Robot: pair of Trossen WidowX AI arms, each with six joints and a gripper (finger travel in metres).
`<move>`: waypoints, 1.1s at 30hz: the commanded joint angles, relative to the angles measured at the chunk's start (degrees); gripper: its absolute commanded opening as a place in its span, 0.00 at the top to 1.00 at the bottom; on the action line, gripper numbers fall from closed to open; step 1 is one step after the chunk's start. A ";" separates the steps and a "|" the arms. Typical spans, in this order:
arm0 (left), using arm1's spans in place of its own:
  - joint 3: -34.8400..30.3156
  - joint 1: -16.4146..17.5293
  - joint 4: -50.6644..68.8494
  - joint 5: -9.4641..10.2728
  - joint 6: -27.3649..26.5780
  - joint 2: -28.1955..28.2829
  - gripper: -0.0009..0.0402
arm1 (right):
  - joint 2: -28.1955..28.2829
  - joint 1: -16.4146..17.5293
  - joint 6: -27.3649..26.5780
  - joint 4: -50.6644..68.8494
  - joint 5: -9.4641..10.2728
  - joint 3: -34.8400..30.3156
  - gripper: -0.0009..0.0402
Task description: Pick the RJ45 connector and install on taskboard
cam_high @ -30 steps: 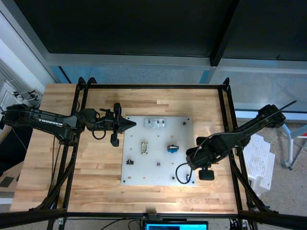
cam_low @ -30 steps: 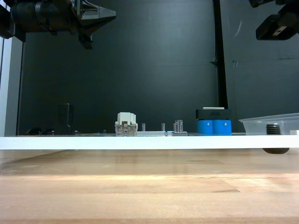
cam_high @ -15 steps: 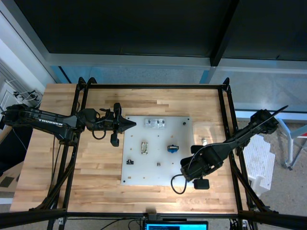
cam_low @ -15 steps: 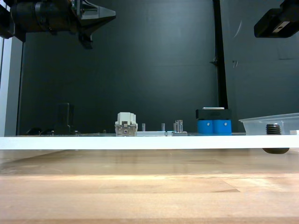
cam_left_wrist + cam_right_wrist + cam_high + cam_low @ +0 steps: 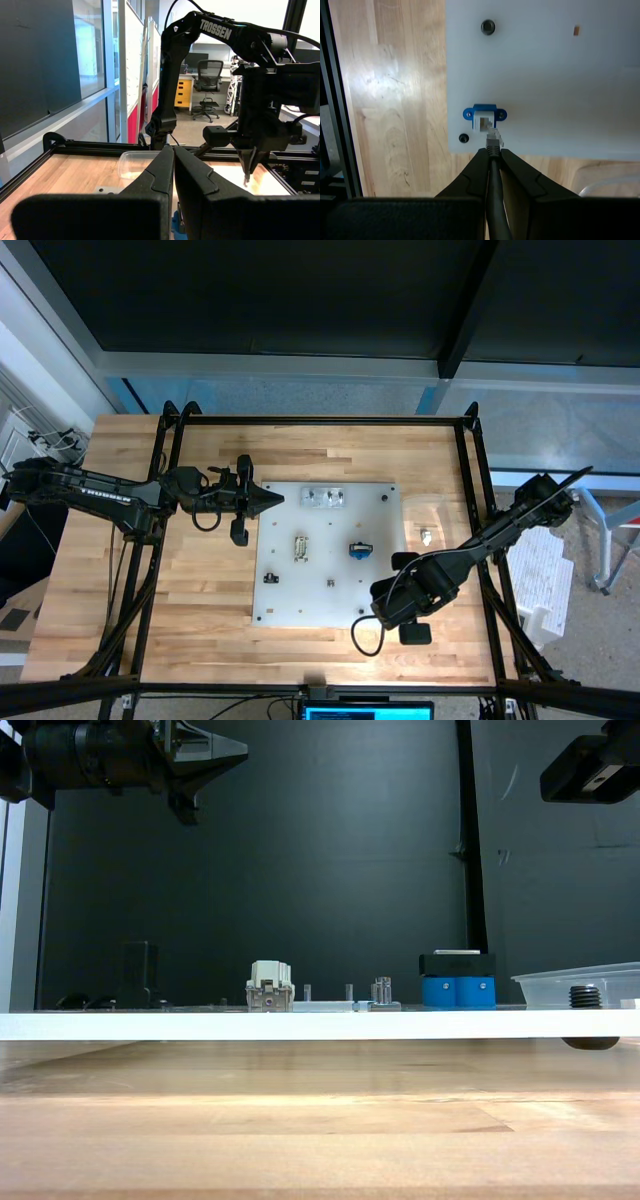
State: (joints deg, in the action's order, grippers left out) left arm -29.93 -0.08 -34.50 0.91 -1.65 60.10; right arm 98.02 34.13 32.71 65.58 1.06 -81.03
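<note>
The right gripper (image 5: pixel 492 151) is hanging over the near right corner of the board (image 5: pixel 545 75), its fingers (image 5: pixel 475 167) clamped tight on the dark cable (image 5: pixel 495 210) just behind the connector (image 5: pixel 494 135). The connector is sticking out past the fingertips, its pale tip lining up with the white opening of a blue socket (image 5: pixel 484 116) near the board's edge; whether it is touching cannot be told. The left gripper (image 5: pixel 270 499) is hovering high over the board's left edge, well apart from the connector, with its fingers (image 5: pixel 157 172) pressed together on nothing.
</note>
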 commanded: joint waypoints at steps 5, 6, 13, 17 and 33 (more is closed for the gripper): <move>-0.02 0.00 -0.02 -0.02 0.02 0.00 0.98 | 0.81 0.31 -0.39 -0.76 -0.02 0.00 0.98; -0.02 0.00 -0.02 -0.02 0.02 0.02 0.98 | 0.81 0.37 -0.37 -0.85 -0.02 0.00 0.98; -0.02 0.00 -0.02 -0.02 0.02 0.02 0.98 | 2.12 0.57 -0.50 -1.64 0.00 0.00 0.98; -0.02 0.00 -0.02 -0.02 0.02 0.00 0.98 | 2.38 0.59 -0.81 -1.79 -0.13 0.00 0.98; -0.02 0.00 -0.02 -0.02 0.02 0.00 0.98 | 2.38 0.52 -0.76 -1.46 -0.59 0.00 0.98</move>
State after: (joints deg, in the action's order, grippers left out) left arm -29.93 -0.08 -34.52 0.89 -1.63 60.10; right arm 100.44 34.65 31.99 64.18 0.62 -81.06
